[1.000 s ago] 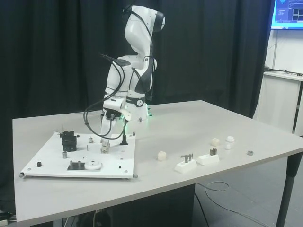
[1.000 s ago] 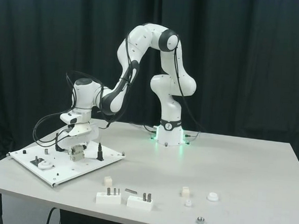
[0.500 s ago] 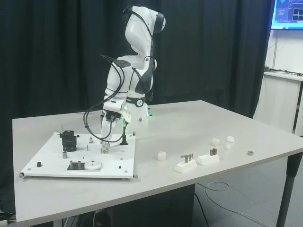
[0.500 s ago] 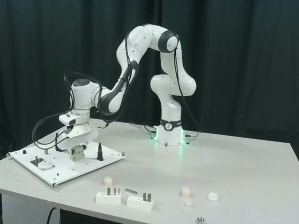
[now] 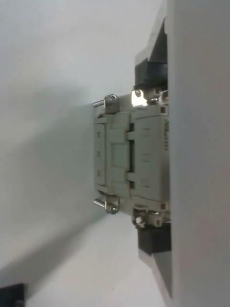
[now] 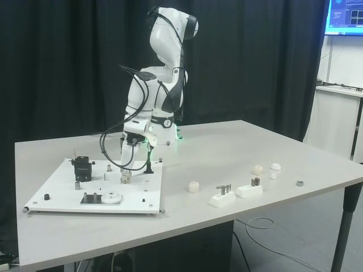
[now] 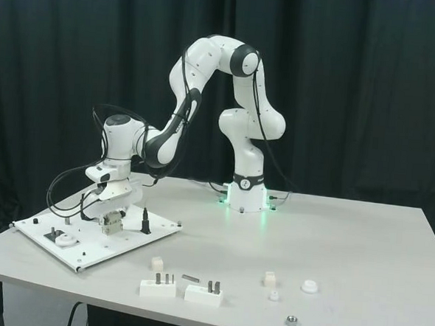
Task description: Insert waterproof.
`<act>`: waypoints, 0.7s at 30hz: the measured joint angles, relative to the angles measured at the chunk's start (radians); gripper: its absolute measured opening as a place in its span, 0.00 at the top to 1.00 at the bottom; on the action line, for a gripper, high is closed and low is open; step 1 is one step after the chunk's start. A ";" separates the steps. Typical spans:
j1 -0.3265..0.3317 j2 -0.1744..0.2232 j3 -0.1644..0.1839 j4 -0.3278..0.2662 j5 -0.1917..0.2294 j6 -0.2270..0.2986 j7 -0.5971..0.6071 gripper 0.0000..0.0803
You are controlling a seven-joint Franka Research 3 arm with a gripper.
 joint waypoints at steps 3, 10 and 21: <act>0.000 0.000 0.000 0.000 0.000 -0.001 -0.001 0.24; 0.000 -0.006 0.000 0.000 0.000 -0.008 -0.003 0.09; 0.000 -0.055 -0.014 0.003 0.000 -0.072 0.035 0.01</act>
